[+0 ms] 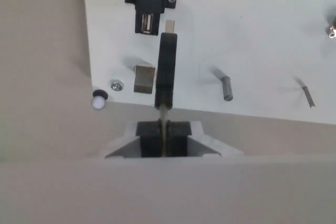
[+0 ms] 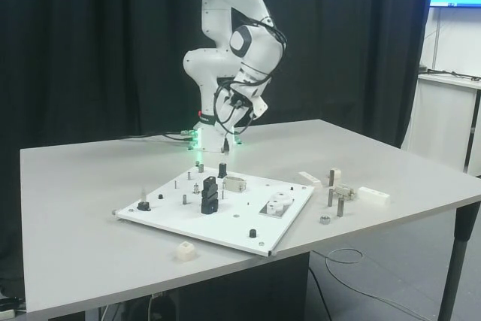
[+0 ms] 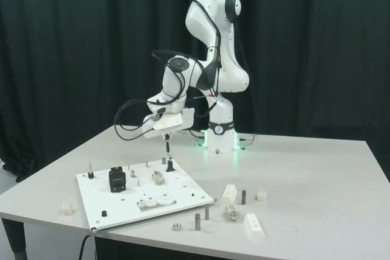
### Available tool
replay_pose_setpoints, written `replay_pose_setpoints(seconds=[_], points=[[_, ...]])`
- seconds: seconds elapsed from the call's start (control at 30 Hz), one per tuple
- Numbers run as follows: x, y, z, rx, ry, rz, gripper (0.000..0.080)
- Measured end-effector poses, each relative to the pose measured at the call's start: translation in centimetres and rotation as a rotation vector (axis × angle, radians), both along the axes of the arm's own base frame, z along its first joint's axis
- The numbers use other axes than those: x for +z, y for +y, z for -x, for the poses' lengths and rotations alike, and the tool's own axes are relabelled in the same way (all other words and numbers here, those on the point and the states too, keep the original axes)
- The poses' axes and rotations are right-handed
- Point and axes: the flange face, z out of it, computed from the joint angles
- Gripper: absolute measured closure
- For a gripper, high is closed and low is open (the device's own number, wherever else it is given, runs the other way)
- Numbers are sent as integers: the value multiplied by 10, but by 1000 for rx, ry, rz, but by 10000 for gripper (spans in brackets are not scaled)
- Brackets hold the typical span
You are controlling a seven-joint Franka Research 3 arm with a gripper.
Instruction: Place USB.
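The end effector (image 1: 164, 140) is closed on the USB (image 1: 166, 69), its two black fingers (image 1: 149, 139) pinching the rear end of the plug with only a narrow gap between them. The USB is a long black stick with a small metal tip. In the room views it hangs upright below the end effector (image 3: 166, 140), its long axis vertical and the metal tip pointing down at the board (image 3: 183, 193). It is held in the air above the board's far edge, not touching anything.

In the wrist view the metal tip sits just beside the open mouth of the black socket (image 1: 149, 4), which is screwed to the board (image 1: 252, 51). The tip is offset slightly to one side of that opening rather than lined up with it. A small grey metal block (image 1: 144, 78) lies close to the USB's body, and a screw (image 1: 116, 84) and a black knob (image 1: 99, 98) sit near the board's corner. A grey pin (image 1: 227, 88) stands well apart on the other side.

The white board lies on the grey table (image 2: 75, 186), with the arm (image 2: 240, 43) bent over its far side.
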Motion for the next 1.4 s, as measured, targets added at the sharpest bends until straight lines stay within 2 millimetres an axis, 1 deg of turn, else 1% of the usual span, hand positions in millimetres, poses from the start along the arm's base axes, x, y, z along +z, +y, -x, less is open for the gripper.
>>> replay_pose_setpoints(seconds=[0.17, 0.37, 0.67, 0.93, 1.17, 1.4], points=[[8, 3, 0, -1, -4, 0, 780], [13, 3, 1, -2, -10, 0, 780], [14, 5, 1, 4, -7, -6, 780], [15, 11, -1, -31, -18, -39, 780], [17, 28, -6, -89, -42, -89, 780], [22, 57, -13, -102, -63, -134, 780]])
